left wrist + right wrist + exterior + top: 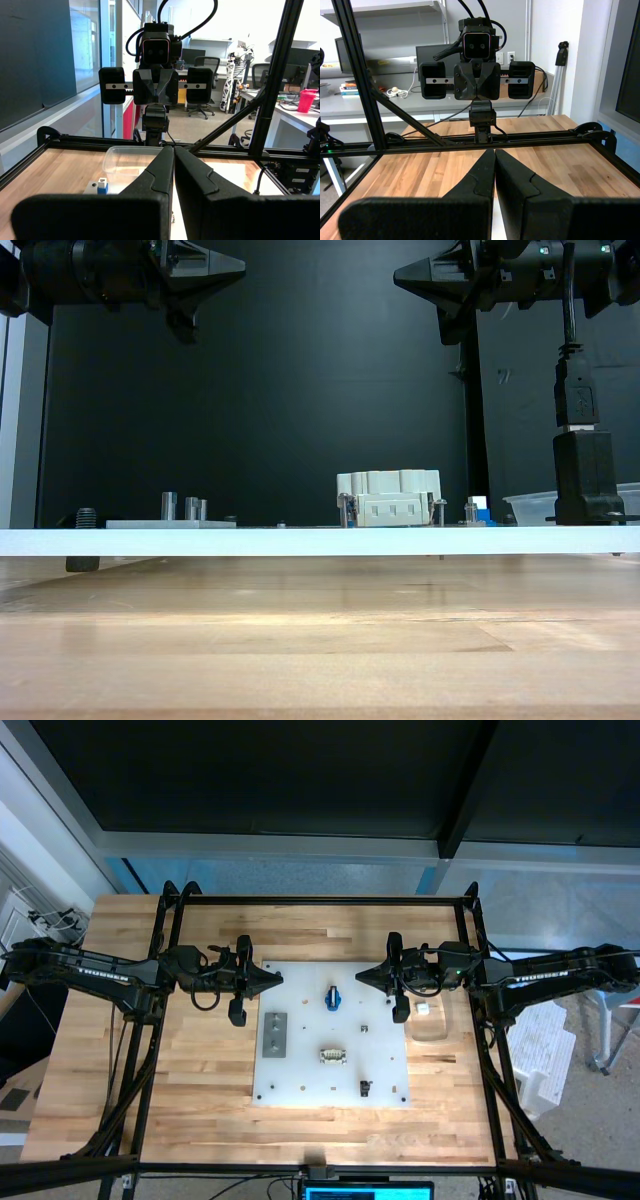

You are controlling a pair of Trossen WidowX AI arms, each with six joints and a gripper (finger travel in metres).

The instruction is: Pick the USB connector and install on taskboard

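The white taskboard (300, 1090) lies mid-table with a blue part (333, 997), a grey block (274, 1033) and a beige connector (333, 1055). At its near right, a black USB connector (580, 400) stands upright on a black block (585, 485), seen from above as a small black part (365, 1087). A cable rises from it. My left gripper (280, 978) hovers shut and empty over the board's far left corner. Opposite it, my right gripper (358, 974) hangs shut and empty above the far right side. Both are high above the board and far from the connector.
A clear plastic tray (432, 1020) sits just right of the board with a small white piece (423, 1008) by its far edge. A black frame (320, 901) rims the wooden table. Short cable loops hang under both wrists.
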